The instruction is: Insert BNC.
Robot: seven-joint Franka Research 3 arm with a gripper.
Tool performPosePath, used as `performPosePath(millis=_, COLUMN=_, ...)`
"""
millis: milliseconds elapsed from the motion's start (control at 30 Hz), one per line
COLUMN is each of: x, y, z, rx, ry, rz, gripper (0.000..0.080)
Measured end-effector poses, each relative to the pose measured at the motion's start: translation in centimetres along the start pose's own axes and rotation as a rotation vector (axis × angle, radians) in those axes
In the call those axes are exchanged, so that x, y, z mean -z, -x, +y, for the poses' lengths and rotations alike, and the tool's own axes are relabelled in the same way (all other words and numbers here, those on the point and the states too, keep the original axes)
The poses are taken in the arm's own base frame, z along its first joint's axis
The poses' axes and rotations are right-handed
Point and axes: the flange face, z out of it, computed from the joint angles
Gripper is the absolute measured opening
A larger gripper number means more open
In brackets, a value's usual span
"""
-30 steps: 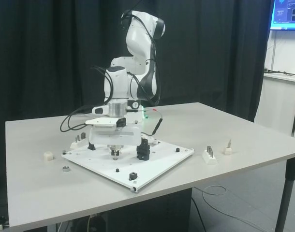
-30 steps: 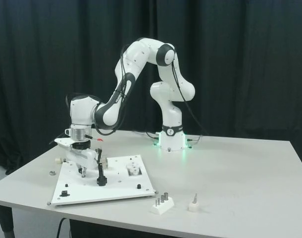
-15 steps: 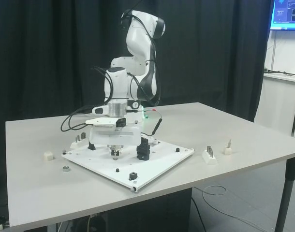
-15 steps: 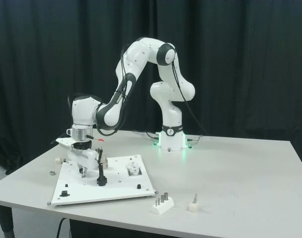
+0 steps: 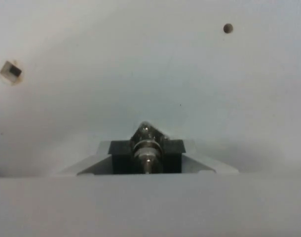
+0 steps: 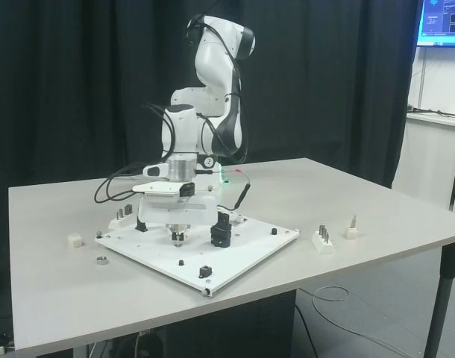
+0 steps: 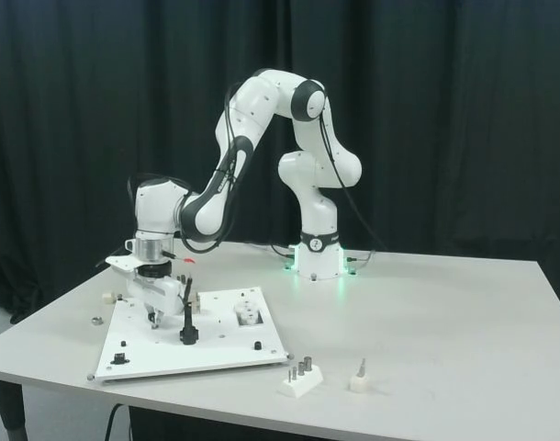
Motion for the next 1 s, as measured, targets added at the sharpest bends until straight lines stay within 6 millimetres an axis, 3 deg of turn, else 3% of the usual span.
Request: performPosePath(millis=1000, x=-0.07, y=0.03, z=-0.04, rx=0.156, ry=-0.002, rz=0.011, gripper=0.0121)
